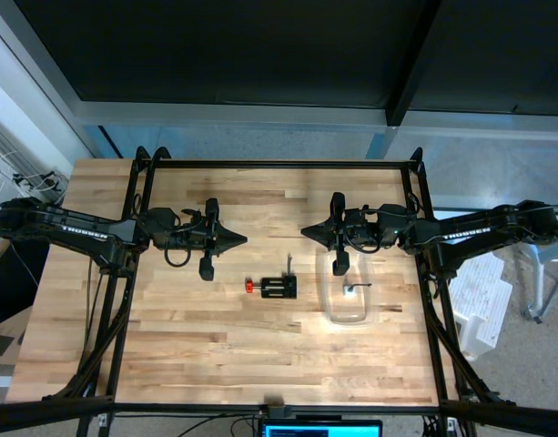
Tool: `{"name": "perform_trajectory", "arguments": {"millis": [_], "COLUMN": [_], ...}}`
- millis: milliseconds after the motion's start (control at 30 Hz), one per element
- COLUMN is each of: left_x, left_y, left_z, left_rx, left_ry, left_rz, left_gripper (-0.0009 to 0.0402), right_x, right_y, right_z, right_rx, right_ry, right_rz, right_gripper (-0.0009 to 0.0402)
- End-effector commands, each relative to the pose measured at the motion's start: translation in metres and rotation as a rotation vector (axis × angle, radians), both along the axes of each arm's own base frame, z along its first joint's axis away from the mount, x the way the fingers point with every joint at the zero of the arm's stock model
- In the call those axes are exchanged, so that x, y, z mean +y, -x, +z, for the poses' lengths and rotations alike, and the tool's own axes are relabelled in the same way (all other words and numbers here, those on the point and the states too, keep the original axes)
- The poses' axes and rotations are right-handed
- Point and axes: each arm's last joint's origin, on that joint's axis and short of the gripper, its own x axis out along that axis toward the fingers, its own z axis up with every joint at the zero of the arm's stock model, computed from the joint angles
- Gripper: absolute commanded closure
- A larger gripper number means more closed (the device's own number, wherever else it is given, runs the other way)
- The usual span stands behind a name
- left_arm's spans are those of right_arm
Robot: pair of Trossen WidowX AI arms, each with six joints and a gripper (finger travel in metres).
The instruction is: Pick the USB-C connector and install on taskboard
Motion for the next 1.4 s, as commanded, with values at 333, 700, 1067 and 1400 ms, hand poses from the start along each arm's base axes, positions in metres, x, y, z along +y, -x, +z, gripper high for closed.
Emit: {"name": "perform_trajectory", "arguments": {"millis": [333,700,1067,1400], "left_x": [0.000,0.000,0.000,0.000], "left_y": [0.000,0.000,0.000,0.000], "left_z": [0.000,0.000,0.000,0.000], "left_rx": [-0.001,-0.001,-0.001,-0.001], "left_ry": [0.000,0.000,0.000,0.000], "left_rz": [0.000,0.000,0.000,0.000], "left_gripper": [0.0393,0.0393,0.0393,0.0393], "right_x": [0.001,0.004,0.013,0.024], "right_y": [0.000,-0.006,-0.007,-0.007], "right_z": [-0.009,0.014,0.039,0.046], "right_rx": [0.086,0.303,0.677,0.936], "right_ry": [0.033,-0.008,-0.048,-0.089], "right_rz": [0.001,0.014,0.024,0.023], "right_gripper": [0.0393,0.0393,0.0393,0.0393]}}
